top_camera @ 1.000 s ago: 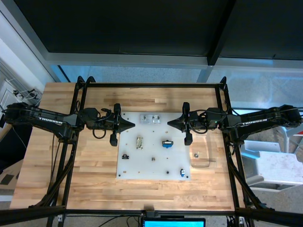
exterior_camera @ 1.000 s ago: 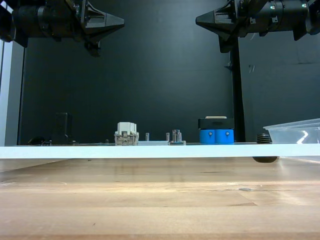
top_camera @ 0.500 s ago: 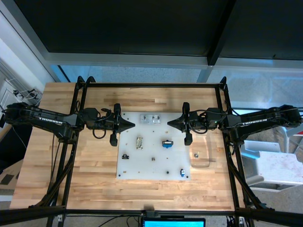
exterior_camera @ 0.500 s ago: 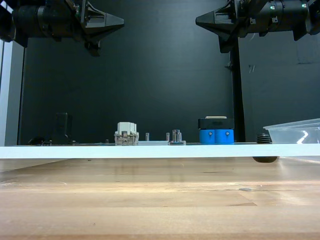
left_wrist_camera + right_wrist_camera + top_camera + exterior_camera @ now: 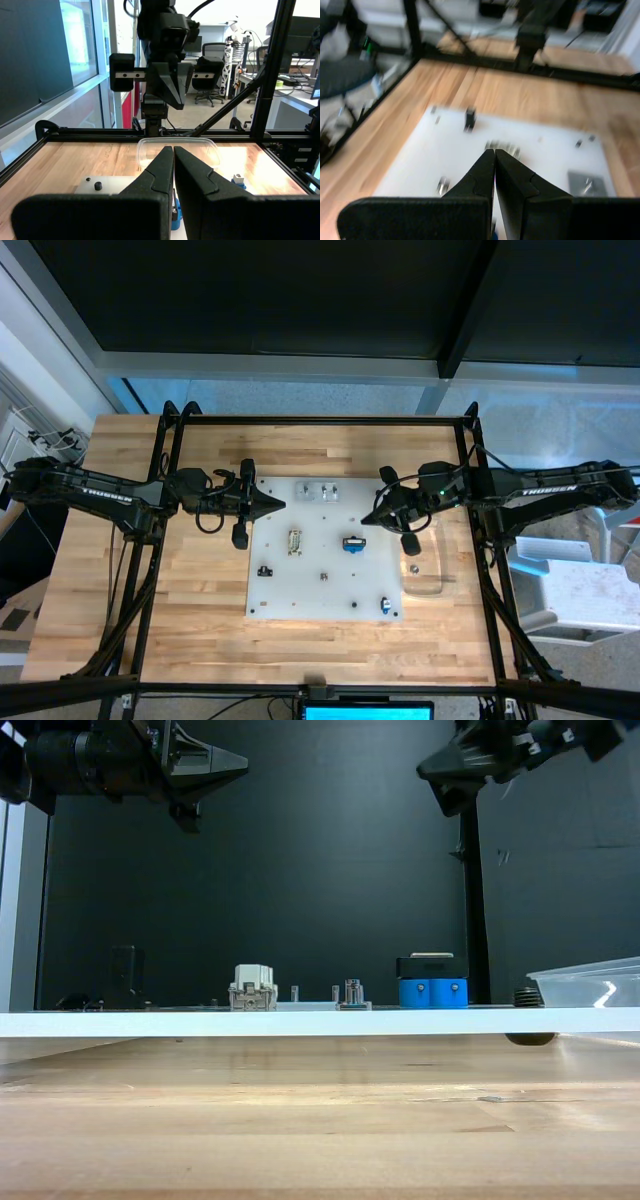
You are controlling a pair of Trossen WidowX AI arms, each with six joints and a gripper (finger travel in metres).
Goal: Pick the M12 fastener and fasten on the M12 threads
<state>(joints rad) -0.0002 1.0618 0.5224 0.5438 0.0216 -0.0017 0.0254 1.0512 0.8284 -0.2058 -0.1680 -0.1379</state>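
Blue connector block (image 5: pixel 352 544) and, seemingly, a grey connector (image 5: pixel 295 543) stand on the white board (image 5: pixel 290 592).

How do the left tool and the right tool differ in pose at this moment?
The left tool lies level, as the low view shows, while the right tool tips nose-down. The left tool points straight across the white board, while the right tool is angled toward the near edge. Both hang high above the board, the left over its far left edge and the right over its right side. Both are shut and empty.
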